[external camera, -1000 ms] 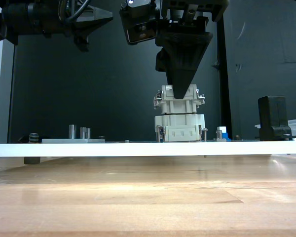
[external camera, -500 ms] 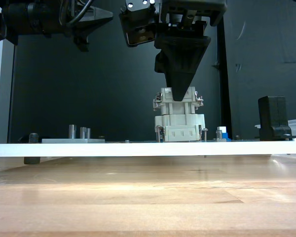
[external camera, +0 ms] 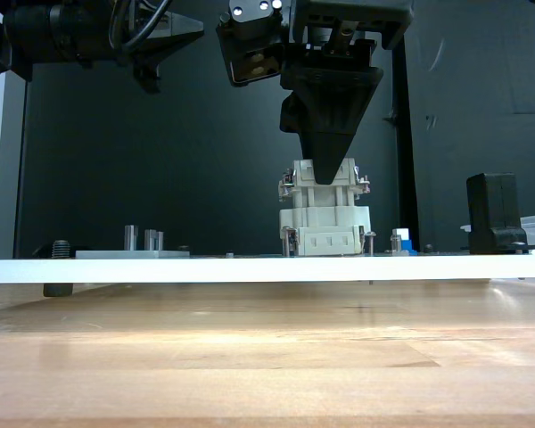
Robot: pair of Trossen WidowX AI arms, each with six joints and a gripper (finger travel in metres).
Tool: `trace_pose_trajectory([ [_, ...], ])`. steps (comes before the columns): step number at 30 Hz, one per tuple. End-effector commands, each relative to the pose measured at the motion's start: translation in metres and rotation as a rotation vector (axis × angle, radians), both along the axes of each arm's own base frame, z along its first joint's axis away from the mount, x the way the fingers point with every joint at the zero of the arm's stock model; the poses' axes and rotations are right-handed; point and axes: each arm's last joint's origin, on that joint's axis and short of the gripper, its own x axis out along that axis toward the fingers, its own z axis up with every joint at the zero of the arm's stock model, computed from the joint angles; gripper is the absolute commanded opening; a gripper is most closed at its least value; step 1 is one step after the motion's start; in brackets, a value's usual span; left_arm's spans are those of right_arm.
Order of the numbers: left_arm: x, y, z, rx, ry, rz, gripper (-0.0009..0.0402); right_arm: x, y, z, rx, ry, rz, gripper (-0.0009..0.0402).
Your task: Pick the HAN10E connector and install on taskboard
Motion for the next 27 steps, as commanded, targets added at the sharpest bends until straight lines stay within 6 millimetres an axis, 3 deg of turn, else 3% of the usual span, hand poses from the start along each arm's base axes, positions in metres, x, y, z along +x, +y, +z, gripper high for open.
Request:
trace_pose_trajectory([
  [1,0.000,0.000,0.000,0.000,0.000,0.000,0.0001,0.000,0.000,0.000,-0.002,-0.002,0.006,0.0035],
  [27,0.000,0.000,0.000,0.000,0.000,0.000,0.0001,0.001,0.001,-0.011,-0.007,0.010,0.025,0.0035],
])
